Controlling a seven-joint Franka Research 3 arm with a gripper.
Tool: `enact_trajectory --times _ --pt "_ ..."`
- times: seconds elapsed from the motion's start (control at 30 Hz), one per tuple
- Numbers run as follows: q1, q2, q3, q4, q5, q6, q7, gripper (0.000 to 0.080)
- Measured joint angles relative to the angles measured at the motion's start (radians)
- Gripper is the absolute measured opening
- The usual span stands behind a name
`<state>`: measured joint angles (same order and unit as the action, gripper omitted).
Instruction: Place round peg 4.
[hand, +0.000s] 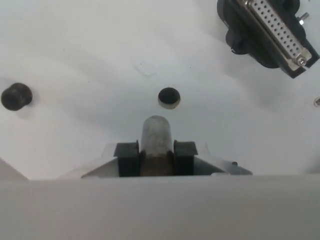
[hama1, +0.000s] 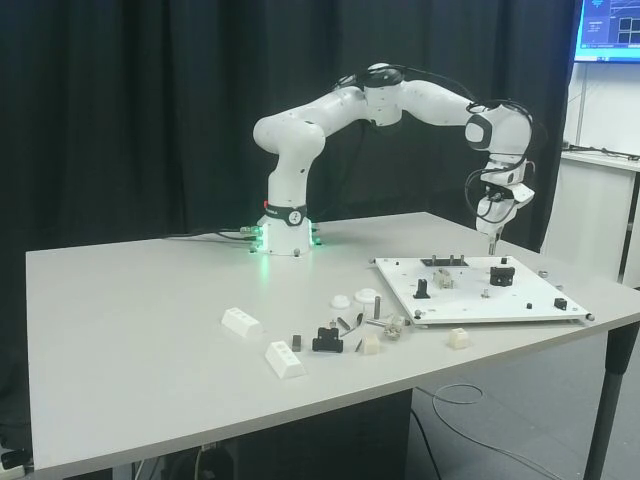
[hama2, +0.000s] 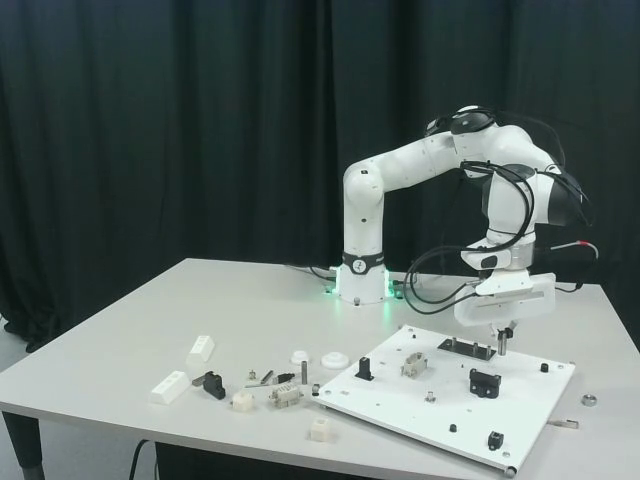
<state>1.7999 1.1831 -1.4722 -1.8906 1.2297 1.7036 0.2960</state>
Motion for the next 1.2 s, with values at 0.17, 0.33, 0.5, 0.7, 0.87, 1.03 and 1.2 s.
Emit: enact_trajectory --times 0.17,0.33,0.5,0.7,0.87,1.03,1.2 --pt "-0.001 0.000 0.000 0.001 -0.001 0.002 0.000 0.0143" --pt "-0.001 0.000 0.000 0.006 -0.001 0.010 0.000 0.0143" --pt "-0.001 0.000 0.003 0.021 0.005 0.030 0.010 0.0143" --pt "-0.004 0.001 0.015 0.063 0.027 0.054 0.047 0.0143" --pt "-0.013 0.001 0.036 0.114 0.036 0.078 0.079 0.0143" --pt "-0.036 0.001 0.068 0.175 0.040 0.105 0.121 0.0143" --pt "-0.071 0.006 0.106 0.240 0.040 0.124 0.151 0.0143"
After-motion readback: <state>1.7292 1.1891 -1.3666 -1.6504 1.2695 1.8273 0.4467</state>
